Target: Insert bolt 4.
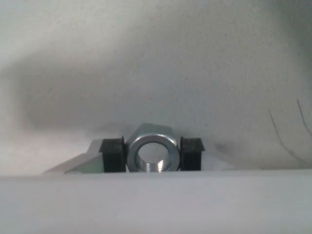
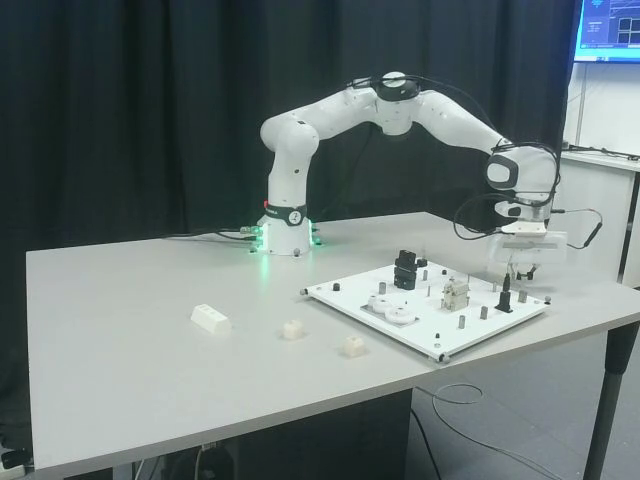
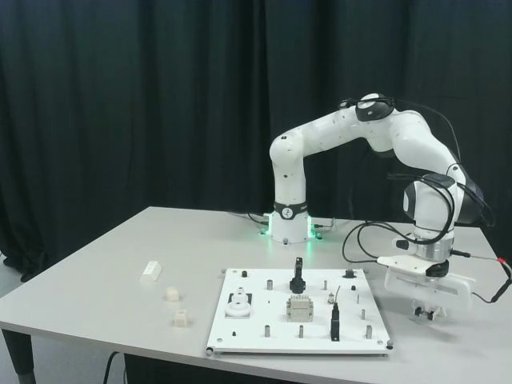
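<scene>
In the wrist view my gripper (image 1: pixel 151 155) is shut on a grey metal hex piece, bolt 4 (image 1: pixel 168 146), whose threaded bore faces the camera. A black finger pad (image 1: pixel 113 155) presses on each of two opposite flats. Both room views put the gripper (image 2: pixel 522 268) (image 3: pixel 422 312) low over the grey table, just off the edge of the white assembly board (image 2: pixel 350 297) (image 3: pixel 256 320) and apart from it. The bolt is too small to make out in the room views.
The board carries black fixtures (image 2: pixel 405 268) (image 3: pixel 335 322), a grey metal block (image 3: pixel 299 308), white round parts (image 2: pixel 398 310) and several small pegs. Three white blocks (image 2: pixel 211 319) (image 2: pixel 291 330) (image 2: pixel 353 346) lie on the table. Cables (image 3: pixel 488 296) trail near the gripper.
</scene>
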You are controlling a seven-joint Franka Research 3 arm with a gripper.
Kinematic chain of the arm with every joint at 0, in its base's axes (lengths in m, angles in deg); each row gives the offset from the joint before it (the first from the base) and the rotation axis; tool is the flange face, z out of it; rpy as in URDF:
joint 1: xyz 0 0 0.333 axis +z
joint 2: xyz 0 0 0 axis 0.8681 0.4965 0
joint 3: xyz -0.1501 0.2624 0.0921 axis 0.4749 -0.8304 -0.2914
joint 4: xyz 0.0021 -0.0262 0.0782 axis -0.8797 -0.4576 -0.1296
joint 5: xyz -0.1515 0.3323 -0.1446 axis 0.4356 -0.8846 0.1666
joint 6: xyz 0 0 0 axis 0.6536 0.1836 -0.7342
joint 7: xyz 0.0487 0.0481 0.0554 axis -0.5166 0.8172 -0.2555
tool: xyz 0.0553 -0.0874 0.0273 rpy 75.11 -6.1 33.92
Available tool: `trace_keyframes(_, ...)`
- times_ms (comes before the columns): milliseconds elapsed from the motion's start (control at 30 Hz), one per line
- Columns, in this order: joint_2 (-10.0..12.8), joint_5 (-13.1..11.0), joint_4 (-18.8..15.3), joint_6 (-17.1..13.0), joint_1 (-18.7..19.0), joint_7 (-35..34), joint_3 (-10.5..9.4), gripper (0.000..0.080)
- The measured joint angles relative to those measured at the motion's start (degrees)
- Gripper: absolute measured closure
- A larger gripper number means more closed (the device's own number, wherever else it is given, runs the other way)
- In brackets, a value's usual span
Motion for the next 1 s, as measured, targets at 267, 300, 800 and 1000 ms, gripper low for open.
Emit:
trace_keyframes(267,-1.3,0.0,0.0,0.6,-0.2,0.2,0.34,0.0563)
trace_keyframes(300,-1.4,0.0,0.0,0.6,-0.2,0.2,0.40,0.0563)
trace_keyframes(800,-1.4,0.0,0.1,0.6,-0.3,0.3,0.93,0.0563)
trace_keyframes(1000,-1.4,0.1,0.2,0.6,-0.2,0.9,1.39,0.0563)
